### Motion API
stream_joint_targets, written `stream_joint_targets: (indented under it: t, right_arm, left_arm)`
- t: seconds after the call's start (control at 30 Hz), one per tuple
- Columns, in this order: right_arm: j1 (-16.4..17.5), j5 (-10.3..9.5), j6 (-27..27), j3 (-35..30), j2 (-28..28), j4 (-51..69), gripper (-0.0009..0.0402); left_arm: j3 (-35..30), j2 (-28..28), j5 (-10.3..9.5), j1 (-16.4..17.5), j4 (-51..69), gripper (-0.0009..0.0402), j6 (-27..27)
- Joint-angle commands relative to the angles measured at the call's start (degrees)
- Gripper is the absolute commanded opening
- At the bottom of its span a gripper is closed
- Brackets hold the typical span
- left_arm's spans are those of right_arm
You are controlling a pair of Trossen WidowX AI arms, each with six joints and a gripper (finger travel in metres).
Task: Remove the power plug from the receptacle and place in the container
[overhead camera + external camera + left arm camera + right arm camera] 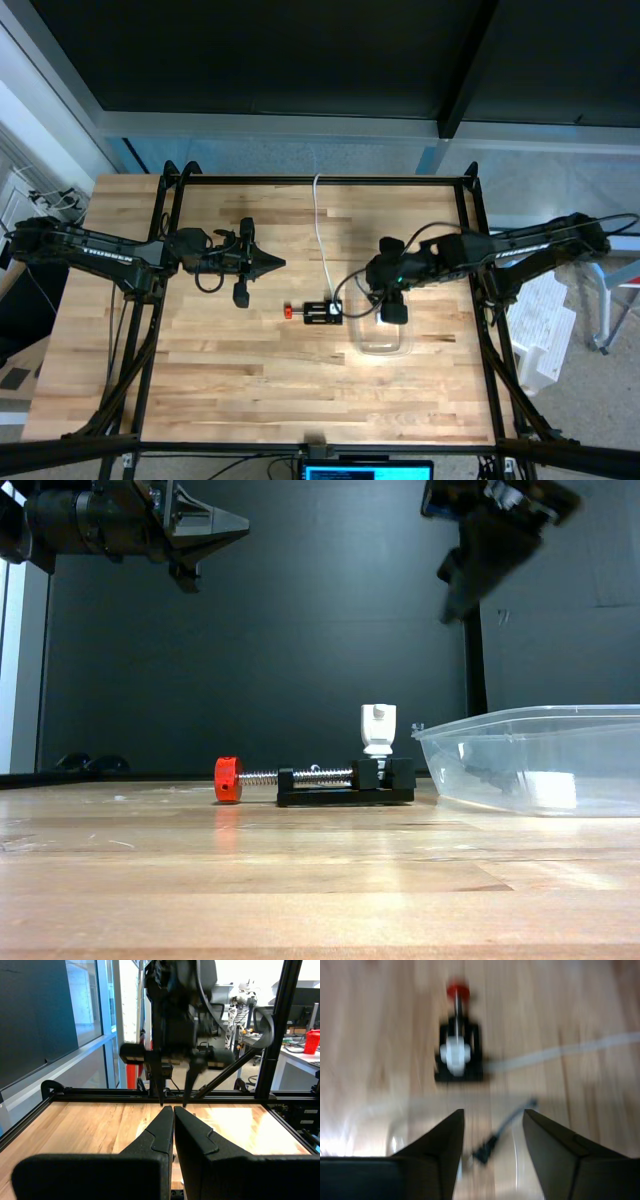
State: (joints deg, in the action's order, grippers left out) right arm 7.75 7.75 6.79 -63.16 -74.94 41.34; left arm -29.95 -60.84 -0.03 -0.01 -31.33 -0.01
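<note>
Over container (pixel 381 351) R gripper (pixel 493 1116), L gripper (pixel 270 264) well left

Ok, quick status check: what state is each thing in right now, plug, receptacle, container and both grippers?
power plug: out of the receptacle, lying in the container, not gripped.
receptacle: empty, upright in its black fixture.
container: open-topped, resting on the table, holding the plug.
right gripper: open, empty, high above the container.
left gripper: shut, empty, high over the table's left side.

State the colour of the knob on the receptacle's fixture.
Red knob, best in low view. Left gripper shut, raised at left; right gripper open above container.
</note>
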Motion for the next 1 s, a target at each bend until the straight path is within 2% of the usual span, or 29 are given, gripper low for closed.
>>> stream_joint_targets:
  t: [0.03,0.17,0.23,0.33,0.63,0.77,0.87,1.0]
  right_arm:
    - [-1.55,-2.36,-1.33,2.03,3.02,-7.23,0.0098]
    - [-4.42,-5.51,-2.91,4.24,5.62,-14.05,0.0029]
    - [-5.60,-6.40,-3.93,5.31,6.67,-16.94,-0.0005]
    - [-6.40,-6.38,-4.28,7.67,8.13,-23.08,0.0010]
    - [-7.21,-6.36,-5.18,17.18,12.00,-46.10,-0.0001]
    - [-8.13,-6.56,-5.07,20.57,13.18,-52.57,0.0000]
    - [-9.16,-9.42,-4.44,22.51,14.14,-55.69,0.0000]
    - [-9.66,-9.73,-4.09,25.14,15.58,-59.39,0.0000]
  left_arm:
    - [0.00,-0.02,0.00,0.02,-0.02,0.0000,0.00]
    - [0.00,-0.02,0.00,0.02,-0.02,0.0000,0.00]
    - [0.00,-0.02,0.00,0.00,-0.02,0.0000,0.00]
    - [0.00,-0.02,0.00,0.02,-0.02,0.0000,0.00]
    - [0.00,-0.02,0.00,0.00,-0.02,0.0000,0.00]
    - [0.00,-0.02,0.00,0.00,-0.04,0.0000,0.00]
    - [0.00,-0.02,0.00,0.02,-0.02,0.0000,0.00]
    - [0.00,-0.02,0.00,0.00,-0.04,0.0000,0.00]
